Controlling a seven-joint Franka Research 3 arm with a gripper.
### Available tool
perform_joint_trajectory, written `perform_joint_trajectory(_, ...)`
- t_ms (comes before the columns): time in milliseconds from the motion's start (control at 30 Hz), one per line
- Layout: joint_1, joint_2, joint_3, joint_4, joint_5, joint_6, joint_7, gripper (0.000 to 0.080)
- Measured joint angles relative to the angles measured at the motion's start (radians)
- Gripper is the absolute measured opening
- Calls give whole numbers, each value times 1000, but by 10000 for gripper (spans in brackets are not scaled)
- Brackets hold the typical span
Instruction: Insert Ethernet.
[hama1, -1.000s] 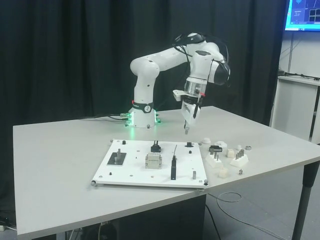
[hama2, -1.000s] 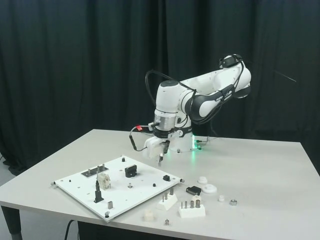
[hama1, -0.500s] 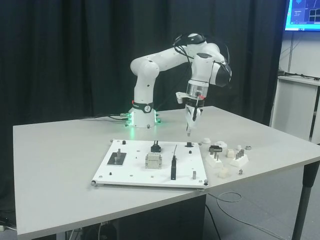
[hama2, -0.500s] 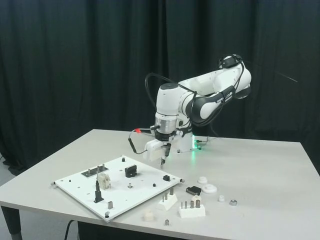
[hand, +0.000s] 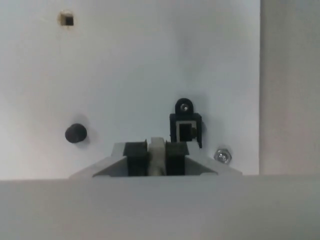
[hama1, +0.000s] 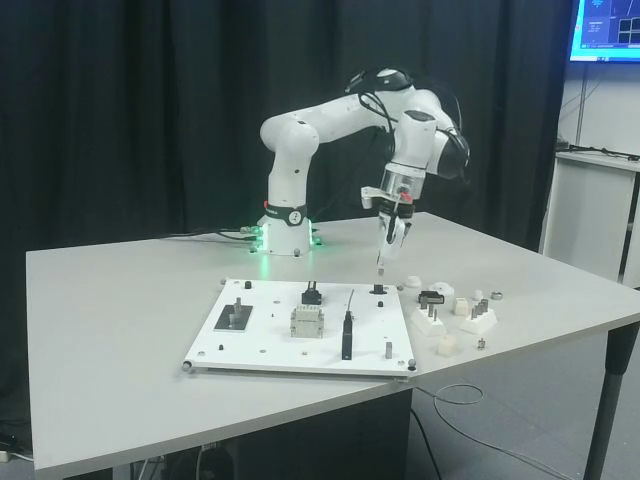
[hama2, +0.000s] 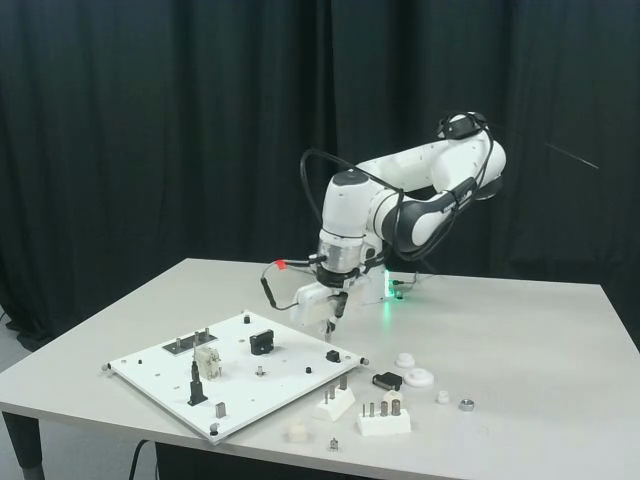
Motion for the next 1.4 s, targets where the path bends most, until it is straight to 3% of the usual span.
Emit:
perform_joint_trajectory(667, 2, 8, 10, 1, -5, 36, 20, 71)
perform_joint_trajectory(1400, 20, 7, 19, -3, -4, 27, 19, 71)
